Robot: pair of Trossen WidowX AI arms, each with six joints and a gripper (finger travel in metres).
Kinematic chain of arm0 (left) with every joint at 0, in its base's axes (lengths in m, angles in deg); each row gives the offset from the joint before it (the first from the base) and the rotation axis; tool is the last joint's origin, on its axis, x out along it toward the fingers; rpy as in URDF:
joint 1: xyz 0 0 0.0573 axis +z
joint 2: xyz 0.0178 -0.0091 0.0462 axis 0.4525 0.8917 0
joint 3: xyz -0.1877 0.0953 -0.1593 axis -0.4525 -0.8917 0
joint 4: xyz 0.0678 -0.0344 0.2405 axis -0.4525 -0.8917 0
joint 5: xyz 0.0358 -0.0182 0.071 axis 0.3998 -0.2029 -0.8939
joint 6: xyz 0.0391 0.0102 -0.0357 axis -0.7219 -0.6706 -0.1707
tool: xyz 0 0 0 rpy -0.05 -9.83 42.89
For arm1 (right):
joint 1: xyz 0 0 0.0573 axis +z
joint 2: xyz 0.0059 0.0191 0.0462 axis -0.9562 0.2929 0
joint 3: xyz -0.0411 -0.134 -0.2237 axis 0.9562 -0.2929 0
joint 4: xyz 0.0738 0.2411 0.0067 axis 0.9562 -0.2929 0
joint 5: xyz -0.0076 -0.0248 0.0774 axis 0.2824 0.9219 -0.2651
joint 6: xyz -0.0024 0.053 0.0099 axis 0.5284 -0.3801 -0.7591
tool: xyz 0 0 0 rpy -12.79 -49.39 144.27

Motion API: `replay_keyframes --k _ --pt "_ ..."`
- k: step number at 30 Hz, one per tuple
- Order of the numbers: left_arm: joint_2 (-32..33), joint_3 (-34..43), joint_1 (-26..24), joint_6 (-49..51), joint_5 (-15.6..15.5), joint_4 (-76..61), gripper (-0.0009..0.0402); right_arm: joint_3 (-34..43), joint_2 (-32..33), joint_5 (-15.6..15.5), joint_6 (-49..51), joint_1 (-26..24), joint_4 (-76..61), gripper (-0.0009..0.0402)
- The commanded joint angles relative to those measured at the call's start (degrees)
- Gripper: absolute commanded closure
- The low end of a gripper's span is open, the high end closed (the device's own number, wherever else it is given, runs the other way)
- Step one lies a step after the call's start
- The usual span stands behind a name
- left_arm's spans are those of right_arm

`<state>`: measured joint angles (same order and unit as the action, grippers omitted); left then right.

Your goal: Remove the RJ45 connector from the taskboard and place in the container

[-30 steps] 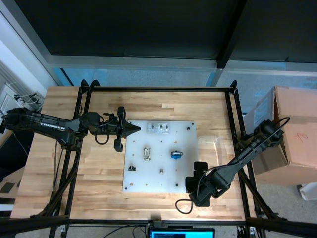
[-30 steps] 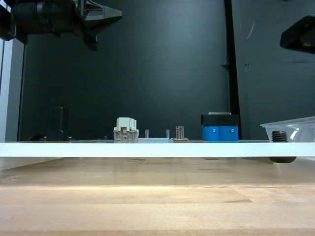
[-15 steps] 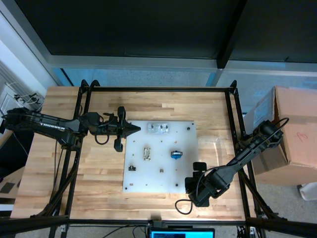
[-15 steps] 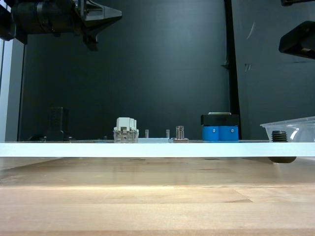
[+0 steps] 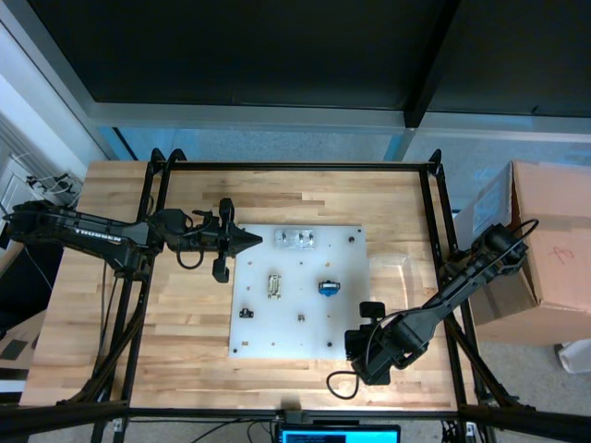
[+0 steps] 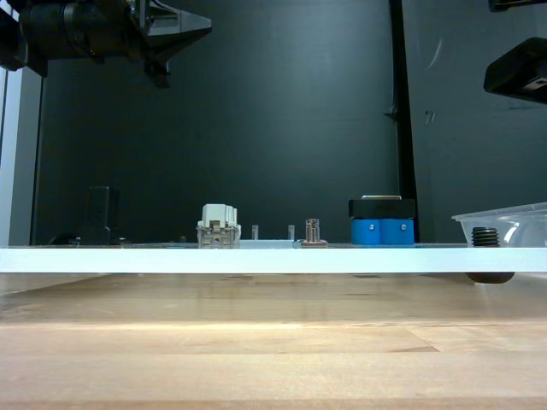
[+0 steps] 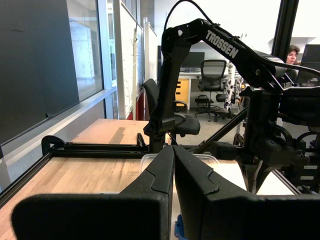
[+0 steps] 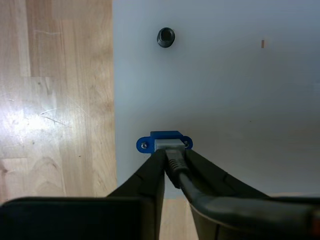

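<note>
The RJ45 connector (image 8: pixel 174 162), dark with a cable trailing back, sits between the fingers of my right gripper (image 8: pixel 172 152), which is shut on it. It hangs well above the white taskboard (image 5: pixel 295 314), clear of its blue seat (image 8: pixel 148 145), though its tip lines up with that seat in the right wrist view. From above, the right gripper (image 5: pixel 371 308) is right of the blue seat (image 5: pixel 328 287). The clear container (image 5: pixel 395 268) lies just off the board's right edge. My left gripper (image 5: pixel 254 239) is shut and empty, raised over the board's back left corner.
A white plug (image 5: pixel 273 284), a metal post (image 6: pixel 312 231) and clear parts (image 5: pixel 297 240) stand on the board. The container (image 6: pixel 504 224) holds a black threaded piece (image 6: pixel 485 237). A black frame (image 5: pixel 295 166) rings the table; a cardboard box (image 5: pixel 545 249) stands at the right.
The right gripper, holding the connector, has shifted slightly, sitting a little lower in the low view than a second ago. The left arm has not moved.
</note>
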<state>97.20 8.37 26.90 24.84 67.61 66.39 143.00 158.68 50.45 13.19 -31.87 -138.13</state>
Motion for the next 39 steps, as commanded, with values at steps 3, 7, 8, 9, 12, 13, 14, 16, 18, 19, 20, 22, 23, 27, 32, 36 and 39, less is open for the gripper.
replay_keyframes --k 3,7,8,9,12,13,14,16,18,19,20,22,23,27,32,36,39 --pt "0.00 0.00 0.00 0.00 0.02 0.02 0.0393 0.04 -0.13 -0.17 0.00 0.02 -0.02 0.0396" --pt "0.00 0.00 0.02 0.00 0.02 0.02 0.0393 0.04 -0.13 -0.33 0.00 0.02 -0.02 0.0394" --pt "0.02 0.00 0.00 0.00 0.02 0.02 0.0393 0.04 -0.15 -0.37 0.02 0.02 -0.04 0.0394" --pt "0.00 0.00 0.00 0.00 0.02 0.02 0.0393 0.04 -0.20 -0.39 0.09 0.02 -0.04 0.0393" --pt "0.00 0.00 0.02 0.00 0.02 0.02 0.0393 0.04 -0.72 -0.44 0.17 0.02 -0.20 0.0394" --pt "0.02 0.00 0.00 0.00 0.02 0.00 0.0393 0.04 -1.03 -0.44 0.17 0.02 -0.26 0.0393" --pt "0.00 0.00 0.02 0.00 0.02 0.02 0.0393 0.04 -1.38 -0.42 0.17 0.00 -0.28 0.0393" --pt "0.00 0.00 0.00 0.00 0.02 0.02 0.0393 0.04 -2.14 -0.39 0.15 -0.04 -0.35 0.0393" --pt "0.00 0.00 0.00 0.00 0.02 0.02 0.0393 0.04 -2.97 -0.42 -0.02 -0.24 -0.94 0.0393" --pt "0.00 0.00 0.00 0.00 0.02 0.02 0.0393 0.04 -3.41 -0.42 -0.04 -0.33 -1.25 0.0393" --pt "0.00 0.00 0.02 0.00 0.02 0.02 0.0393 0.04 -3.87 -0.42 -0.02 -0.52 -1.60 0.0393" --pt "0.00 0.00 0.02 0.00 0.02 0.00 0.0393 0.04 -4.85 -0.39 -0.02 -0.81 -2.34 0.0393" --pt "0.00 0.00 0.00 0.00 0.02 0.02 0.0393 0.04 -5.46 -0.39 -0.02 -1.03 -2.47 0.0393" --pt "0.00 0.00 0.02 0.00 0.02 0.02 0.0393 0.52 -8.35 -0.46 0.00 -2.34 -3.39 0.0393" --pt "0.00 0.00 0.00 0.00 0.02 0.02 0.0393 2.56 -12.04 -0.42 0.04 -4.39 -8.72 0.0393" --pt "0.02 0.00 0.02 0.00 0.02 0.02 0.0393 4.35 -14.08 -0.35 0.20 -5.86 -11.91 0.0393" --pt "0.00 0.00 0.00 0.00 0.02 0.02 0.0393 4.61 -14.93 -0.42 0.20 -6.64 -12.24 0.0393"
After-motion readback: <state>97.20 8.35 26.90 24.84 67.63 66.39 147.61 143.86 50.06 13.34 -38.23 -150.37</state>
